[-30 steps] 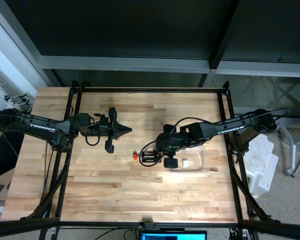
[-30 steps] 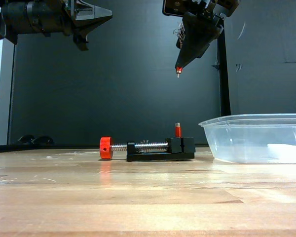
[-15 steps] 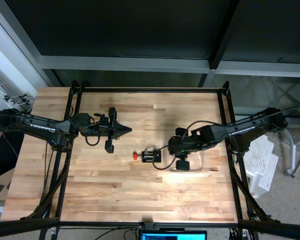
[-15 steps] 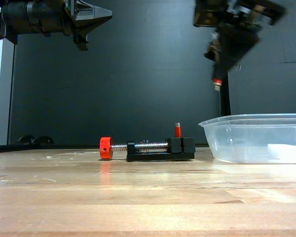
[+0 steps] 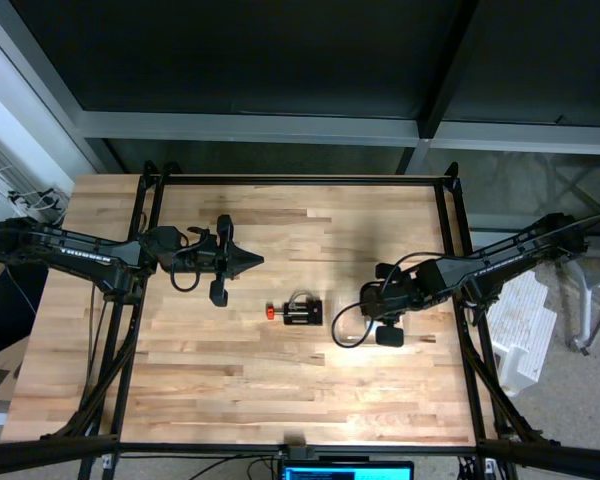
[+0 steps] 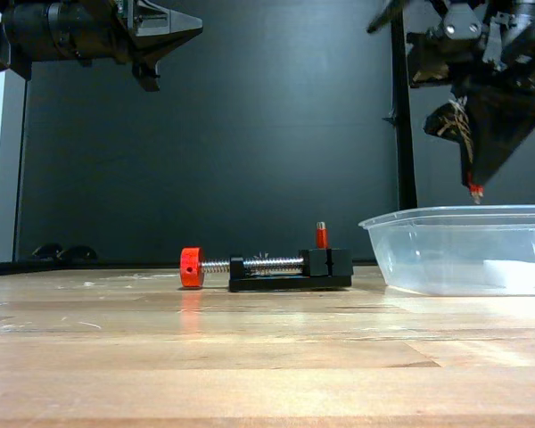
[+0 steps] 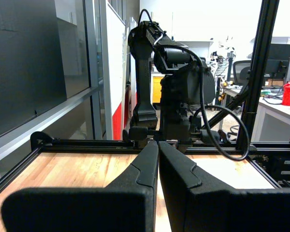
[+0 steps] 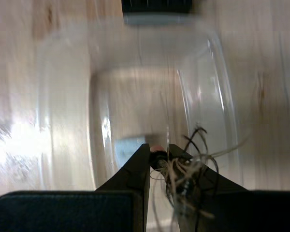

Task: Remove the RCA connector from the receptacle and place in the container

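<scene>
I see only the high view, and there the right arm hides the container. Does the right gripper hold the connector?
Observer: Yes. In the right wrist view the right gripper is shut on the connector, over the container.
Operator: How near is the rim?
Observer: In the low view the connector's tip hangs just above it.
Operator: And the left gripper?
Observer: The left gripper is shut, empty, parked high over the table at the left.

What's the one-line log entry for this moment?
right gripper: shut on silvery-red RCA connector, over clear plastic tray | left gripper: shut, parked
</scene>
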Robot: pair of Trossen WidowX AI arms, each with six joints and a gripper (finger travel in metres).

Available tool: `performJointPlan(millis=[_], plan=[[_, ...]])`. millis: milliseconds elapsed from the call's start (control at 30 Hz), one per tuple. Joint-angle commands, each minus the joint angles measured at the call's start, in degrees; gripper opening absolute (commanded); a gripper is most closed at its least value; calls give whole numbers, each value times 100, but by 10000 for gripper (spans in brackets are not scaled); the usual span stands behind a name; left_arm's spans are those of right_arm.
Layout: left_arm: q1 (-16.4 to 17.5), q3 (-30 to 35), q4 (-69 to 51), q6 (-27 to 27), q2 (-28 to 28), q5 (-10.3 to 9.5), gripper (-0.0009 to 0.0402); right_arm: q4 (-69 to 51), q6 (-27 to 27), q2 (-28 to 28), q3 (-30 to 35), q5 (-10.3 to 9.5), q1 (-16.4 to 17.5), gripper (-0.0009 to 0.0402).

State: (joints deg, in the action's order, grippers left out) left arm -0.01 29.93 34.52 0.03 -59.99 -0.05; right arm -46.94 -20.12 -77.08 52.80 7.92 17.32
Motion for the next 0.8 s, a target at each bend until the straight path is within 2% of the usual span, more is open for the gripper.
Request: performJointPlan(millis=[33, 267, 600, 800], plan=[[0, 2, 2, 0, -2, 0, 0, -63, -72, -4, -144, 2, 85, 4], [0, 2, 0, 0, -2, 0, 0, -356, -195, -4, -258, 2, 136, 13], [0, 2, 2, -2, -2, 0, 0, -348, -227, -4, -262, 4, 146, 94], [2, 2, 2, 0, -2, 0, 0, -339, -258, -4, -262, 7, 146, 116]])
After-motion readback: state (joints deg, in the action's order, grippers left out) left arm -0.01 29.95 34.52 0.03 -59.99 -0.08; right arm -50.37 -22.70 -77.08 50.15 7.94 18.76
